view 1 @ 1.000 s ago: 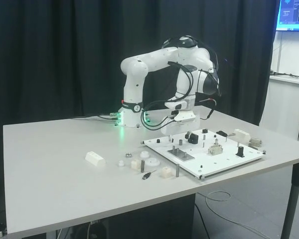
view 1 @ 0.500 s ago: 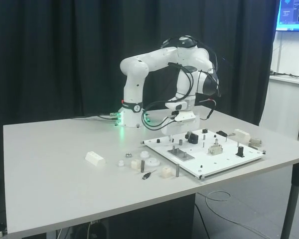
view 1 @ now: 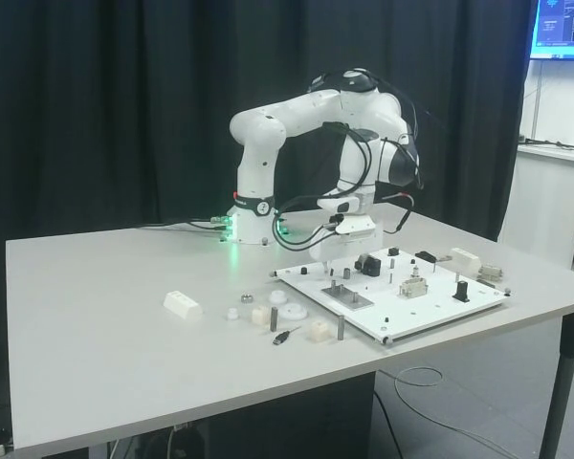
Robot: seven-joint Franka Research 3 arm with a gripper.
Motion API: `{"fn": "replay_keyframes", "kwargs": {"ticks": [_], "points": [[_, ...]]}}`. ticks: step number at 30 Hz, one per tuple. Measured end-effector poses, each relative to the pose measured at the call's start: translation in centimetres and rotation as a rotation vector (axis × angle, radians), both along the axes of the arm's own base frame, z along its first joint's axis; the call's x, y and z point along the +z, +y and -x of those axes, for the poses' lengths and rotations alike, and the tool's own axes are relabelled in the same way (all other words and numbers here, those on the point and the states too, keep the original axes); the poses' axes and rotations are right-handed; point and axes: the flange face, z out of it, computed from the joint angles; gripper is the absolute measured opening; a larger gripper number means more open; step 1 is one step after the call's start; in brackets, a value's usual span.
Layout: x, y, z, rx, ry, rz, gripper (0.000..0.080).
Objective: Remove round peg 4.
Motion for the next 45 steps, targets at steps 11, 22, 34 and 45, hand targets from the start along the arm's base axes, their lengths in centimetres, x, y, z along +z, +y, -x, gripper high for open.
{"fn": "replay_keyframes", "kwargs": {"ticks": [11,22,34,45], "points": [[-0.41,0.06,-0.08,0.0,-0.017,0.006,0.08],[-0.55,0.04,-0.17,-0.001,-0.029,0.011,0.08],[-0.57,0.05,-0.28,-0.004,-0.042,0.01,0.0781],[-0.52,0.11,-0.34,-0.003,-0.047,0.01,0.0416]]}}
